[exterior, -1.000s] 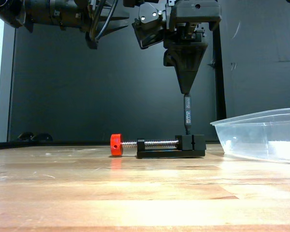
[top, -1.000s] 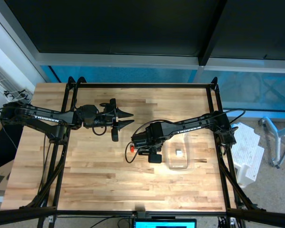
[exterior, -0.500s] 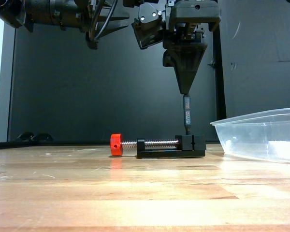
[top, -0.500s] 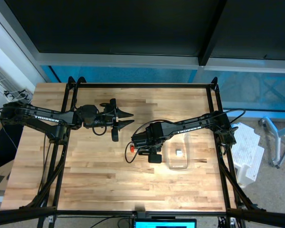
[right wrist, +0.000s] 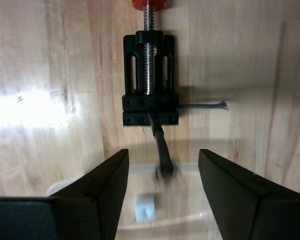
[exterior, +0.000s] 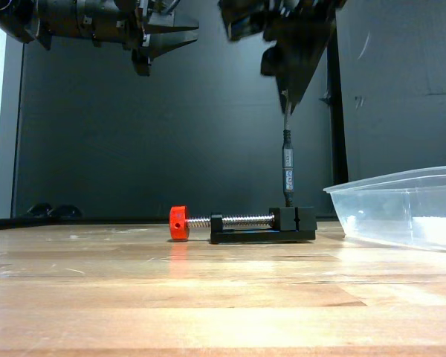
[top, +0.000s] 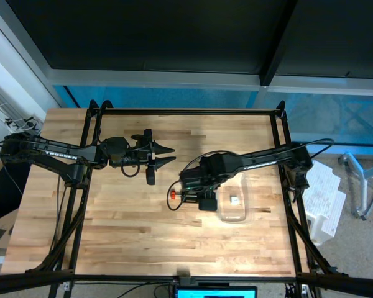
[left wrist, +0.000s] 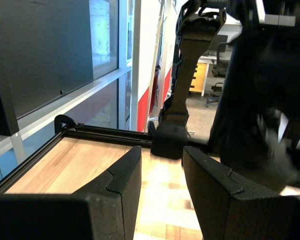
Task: Pick the usb-c connector and install on the hub
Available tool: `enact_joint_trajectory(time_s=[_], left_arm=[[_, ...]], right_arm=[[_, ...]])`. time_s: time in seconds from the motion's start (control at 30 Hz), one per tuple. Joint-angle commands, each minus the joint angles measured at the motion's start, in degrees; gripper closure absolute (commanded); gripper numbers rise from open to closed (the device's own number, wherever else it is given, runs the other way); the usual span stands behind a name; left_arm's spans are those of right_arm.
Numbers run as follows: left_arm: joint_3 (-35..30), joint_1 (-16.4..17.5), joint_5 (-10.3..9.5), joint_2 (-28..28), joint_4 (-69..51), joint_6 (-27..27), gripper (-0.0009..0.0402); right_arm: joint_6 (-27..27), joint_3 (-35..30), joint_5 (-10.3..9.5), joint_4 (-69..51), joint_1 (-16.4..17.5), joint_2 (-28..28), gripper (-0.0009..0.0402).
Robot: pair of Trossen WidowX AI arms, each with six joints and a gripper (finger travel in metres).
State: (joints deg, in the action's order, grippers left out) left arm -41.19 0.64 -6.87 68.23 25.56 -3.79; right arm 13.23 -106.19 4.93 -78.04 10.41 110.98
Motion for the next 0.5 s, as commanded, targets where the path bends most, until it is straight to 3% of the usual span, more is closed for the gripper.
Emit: enact_joint_trajectory(time_s=[0.03,0.3,0.5], left_arm=[[0.00,0.02,0.02,0.00,0.00,0.02,0.0283],[0.00,0.02,0.02,0.00,0.26,0.02,0.0283],[0.00,0.00,0.02,0.13,0.02,0.02,0.0283]], right_arm=[[-0.17,0.11,0.07,-1.07,0.11,-1.86,0.0177],[-0.42,8.55,0.07,0.15,0.07,-10.29,0.0185],[-0.39,16.02,0.04,8.46,0.04,-17.70,0.0203]])
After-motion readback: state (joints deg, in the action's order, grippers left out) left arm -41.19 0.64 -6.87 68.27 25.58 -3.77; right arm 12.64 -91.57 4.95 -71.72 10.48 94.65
